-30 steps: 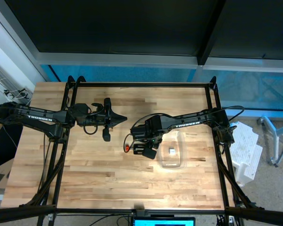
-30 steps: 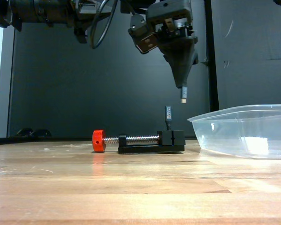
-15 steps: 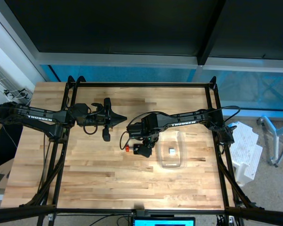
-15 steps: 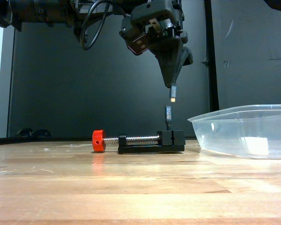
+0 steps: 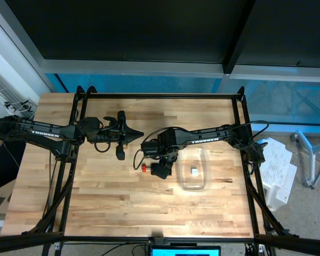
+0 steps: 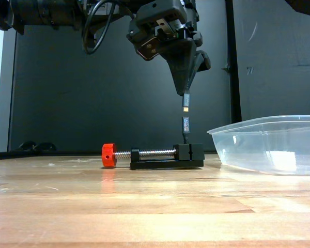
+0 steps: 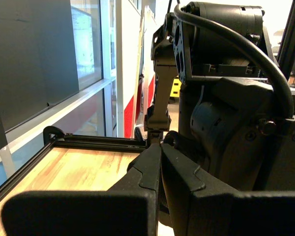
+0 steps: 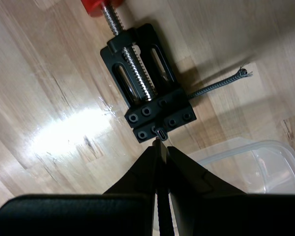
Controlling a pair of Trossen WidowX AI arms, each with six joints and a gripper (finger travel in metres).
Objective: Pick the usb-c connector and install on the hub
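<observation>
1. I am working over a pale wooden table (image 5: 106, 202), with a dark wall behind and a clear tray (image 6: 268, 144) beside the work.
2. My right claw (image 6: 186, 94) is pinching the usb-c connector (image 6: 186, 103), which is hanging upright, tip down, just above the stem (image 6: 185, 125) of the hub (image 6: 165, 155).
3. The hub is lying flat, long axis crosswise, red end toward my left arm.
4. My left claw (image 5: 138, 134) is hovering well apart, fingers (image 7: 177, 172) pressed together, empty.

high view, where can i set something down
Bare: wooden table's near strip, nearer than the small black orange-ended hub and clear plastic tray. Crowded: centre, where right gripper holds the tiny dark usb-c connector over the hub, left gripper behind-left.
</observation>
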